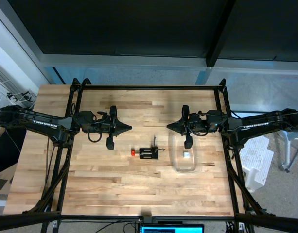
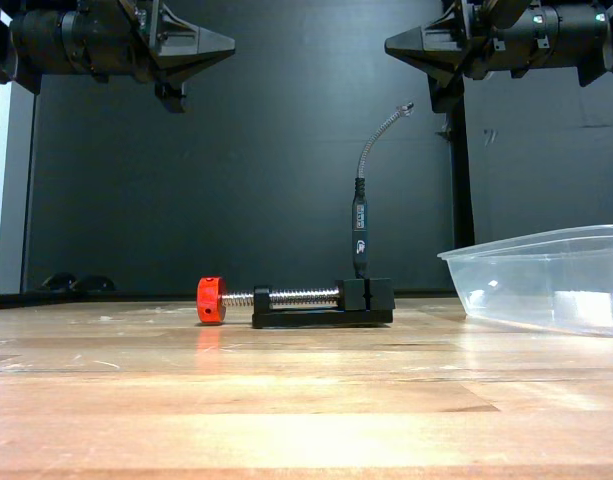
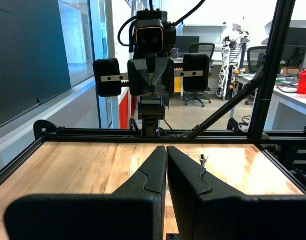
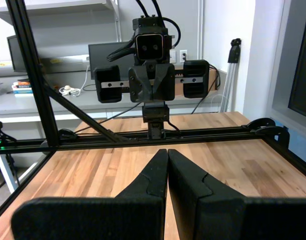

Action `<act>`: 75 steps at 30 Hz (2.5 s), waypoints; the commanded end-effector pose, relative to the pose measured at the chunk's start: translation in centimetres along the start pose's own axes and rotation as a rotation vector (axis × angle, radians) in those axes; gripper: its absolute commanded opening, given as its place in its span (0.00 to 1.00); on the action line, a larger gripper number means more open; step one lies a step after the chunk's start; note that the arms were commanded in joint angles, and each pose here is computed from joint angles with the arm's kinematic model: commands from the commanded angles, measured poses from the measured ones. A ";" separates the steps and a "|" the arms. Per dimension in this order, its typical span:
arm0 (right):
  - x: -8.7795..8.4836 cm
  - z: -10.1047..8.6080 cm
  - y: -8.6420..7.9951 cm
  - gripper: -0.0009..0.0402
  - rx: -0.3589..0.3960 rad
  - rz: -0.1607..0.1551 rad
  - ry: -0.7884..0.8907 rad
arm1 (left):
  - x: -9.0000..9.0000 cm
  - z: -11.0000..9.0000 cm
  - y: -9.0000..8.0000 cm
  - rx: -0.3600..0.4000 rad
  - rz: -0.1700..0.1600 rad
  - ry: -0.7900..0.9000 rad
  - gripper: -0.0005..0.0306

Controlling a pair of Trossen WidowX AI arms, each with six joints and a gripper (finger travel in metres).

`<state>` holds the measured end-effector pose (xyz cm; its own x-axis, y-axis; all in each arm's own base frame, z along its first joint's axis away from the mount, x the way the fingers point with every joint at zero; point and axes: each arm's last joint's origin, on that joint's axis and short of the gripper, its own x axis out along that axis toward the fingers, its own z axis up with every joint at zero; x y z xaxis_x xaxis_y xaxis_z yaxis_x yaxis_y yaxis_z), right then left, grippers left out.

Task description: Pick the USB-C connector and install on taskboard

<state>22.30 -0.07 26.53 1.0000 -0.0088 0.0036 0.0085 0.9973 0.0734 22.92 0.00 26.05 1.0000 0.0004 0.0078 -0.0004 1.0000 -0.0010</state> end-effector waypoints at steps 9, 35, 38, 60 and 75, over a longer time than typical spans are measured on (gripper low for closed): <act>0.0 0.0 0.0 0.02 0.015 -0.001 0.000 | 0.0 0.0 0.0 0.000 0.000 0.000 0.02; 0.0 0.0 0.0 0.02 0.015 0.000 0.000 | 0.0 0.0 0.0 0.000 0.000 0.000 0.02; 0.0 0.0 0.0 0.02 0.014 0.000 0.001 | 0.0 0.0 0.0 0.000 0.000 0.000 0.02; 0.0 -0.4 0.0 0.02 0.014 -0.003 0.042 | 0.0 0.0 0.0 0.000 0.000 0.000 0.02; 0.0 -0.4 0.0 0.02 0.014 -0.003 0.043 | 0.0 0.0 0.0 0.000 0.000 0.000 0.02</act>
<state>22.30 -0.07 26.11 0.9992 -0.0088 -0.0395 0.0122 0.9961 0.0875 22.92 0.00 26.05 1.0000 0.0008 0.0082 -0.0008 1.0000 -0.0006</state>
